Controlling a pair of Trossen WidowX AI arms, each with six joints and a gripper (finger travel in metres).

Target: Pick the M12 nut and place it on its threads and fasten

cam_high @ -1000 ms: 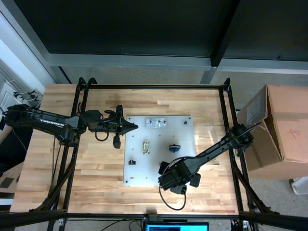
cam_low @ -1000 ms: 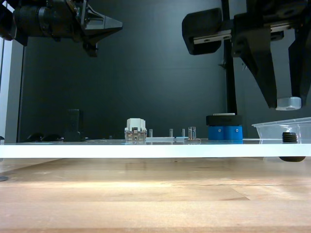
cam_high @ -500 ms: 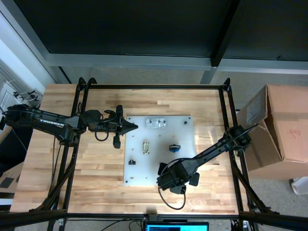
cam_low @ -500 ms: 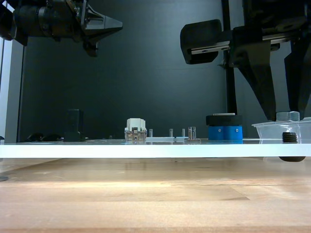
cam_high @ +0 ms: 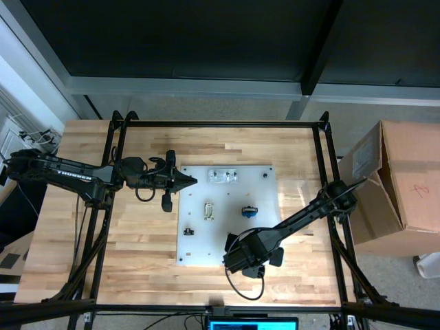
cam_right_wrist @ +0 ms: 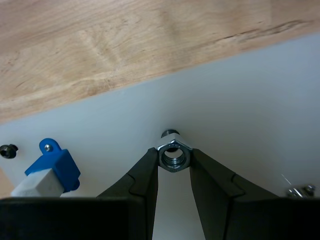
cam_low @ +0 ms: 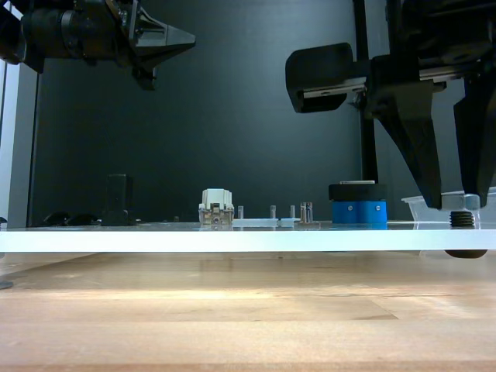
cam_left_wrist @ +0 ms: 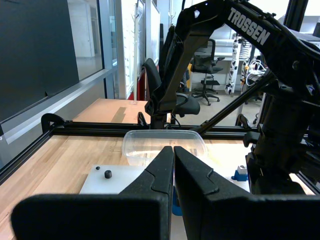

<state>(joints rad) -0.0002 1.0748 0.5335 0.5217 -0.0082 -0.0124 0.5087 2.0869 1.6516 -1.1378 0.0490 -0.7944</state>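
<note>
My right gripper (cam_right_wrist: 172, 151) is pinching the nut (cam_right_wrist: 173, 159) between its fingertips, with the hole facing the wrist camera. It points down over the near right part of the board (cam_high: 227, 206). The stud (cam_low: 463, 220) stands just under the fingertips in the low view, ribs bare, and its top peeks out just beyond the nut in the wrist view. The nut sits directly above the stud, very close, but I can't tell whether they touch. The tray (cam_low: 418, 203) lies behind them. My left gripper (cam_high: 189, 181) hangs high over the board's far left edge, well apart from the right arm, with its fingers (cam_left_wrist: 165, 165) pressed together and pointing across the board toward the tray.
</note>
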